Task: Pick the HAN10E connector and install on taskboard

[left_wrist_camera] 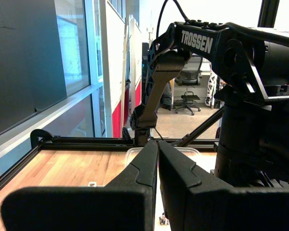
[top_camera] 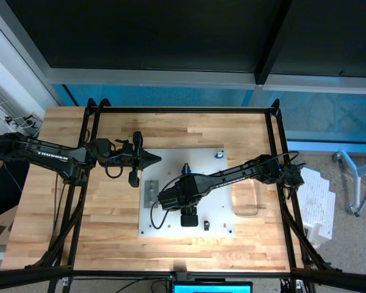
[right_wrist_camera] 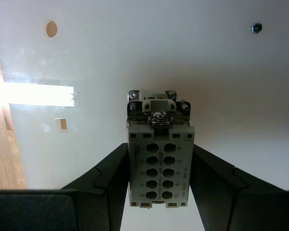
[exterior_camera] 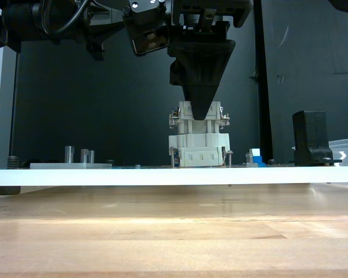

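Observation:
The pale grey-beige HAN10E connector (right_wrist_camera: 159, 166) is clamped between the two black fingers (right_wrist_camera: 111, 178) of my right gripper (right_wrist_camera: 159, 149), which is shut on it. In the low view the connector (exterior_camera: 187, 120) stands upright on a matching beige base (exterior_camera: 198, 152) on the white taskboard (exterior_camera: 104, 175), with the right gripper (exterior_camera: 200, 107) pointing straight down onto it. From above, the right gripper (top_camera: 189, 215) is over the taskboard (top_camera: 168, 227) near its front middle. My left gripper (top_camera: 157, 159) hovers at the board's back left corner, shut and empty (left_wrist_camera: 157, 161).
A grey metal block (top_camera: 151, 194) with pegs (exterior_camera: 81, 155) sits at the board's left edge. A blue part (top_camera: 219, 153) is at its back, a black fitting (exterior_camera: 310, 139) at the right. A clear plastic tray (top_camera: 250, 198) lies right of the board.

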